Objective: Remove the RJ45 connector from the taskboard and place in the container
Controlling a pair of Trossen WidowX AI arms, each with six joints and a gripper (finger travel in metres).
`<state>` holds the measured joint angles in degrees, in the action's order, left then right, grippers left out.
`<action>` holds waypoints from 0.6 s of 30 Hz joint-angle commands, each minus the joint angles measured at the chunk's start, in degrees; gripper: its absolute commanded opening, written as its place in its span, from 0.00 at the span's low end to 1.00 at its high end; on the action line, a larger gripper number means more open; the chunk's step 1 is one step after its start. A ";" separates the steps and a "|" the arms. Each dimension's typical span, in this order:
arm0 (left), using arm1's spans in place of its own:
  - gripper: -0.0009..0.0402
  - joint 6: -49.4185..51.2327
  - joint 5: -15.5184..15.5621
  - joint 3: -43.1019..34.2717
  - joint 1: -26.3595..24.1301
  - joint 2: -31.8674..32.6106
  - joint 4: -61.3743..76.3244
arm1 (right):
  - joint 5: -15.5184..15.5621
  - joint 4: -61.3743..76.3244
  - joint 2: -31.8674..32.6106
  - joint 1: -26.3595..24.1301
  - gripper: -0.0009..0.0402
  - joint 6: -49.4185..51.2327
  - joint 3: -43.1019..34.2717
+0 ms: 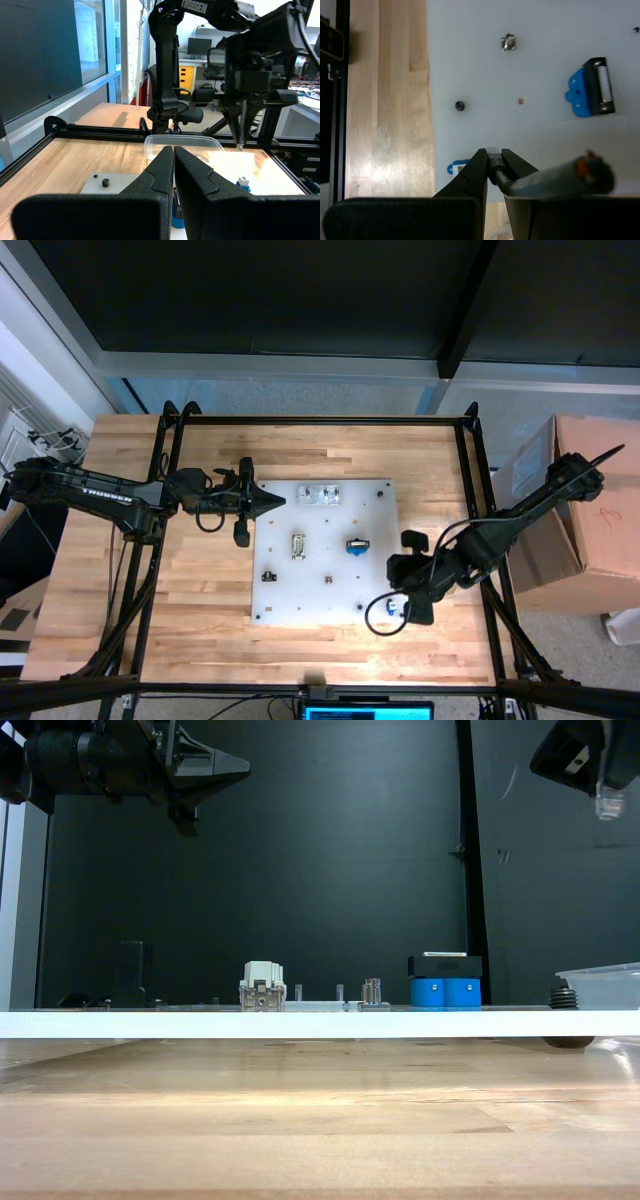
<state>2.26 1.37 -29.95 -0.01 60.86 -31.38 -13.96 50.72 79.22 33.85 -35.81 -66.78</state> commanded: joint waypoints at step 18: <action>0.02 -0.02 0.00 0.00 0.02 0.00 -0.02 | -0.04 3.06 -11.61 -7.04 0.06 -1.03 8.46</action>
<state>2.26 1.37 -29.95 -0.01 60.86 -31.38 -13.96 53.78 68.18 27.03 -36.84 -58.70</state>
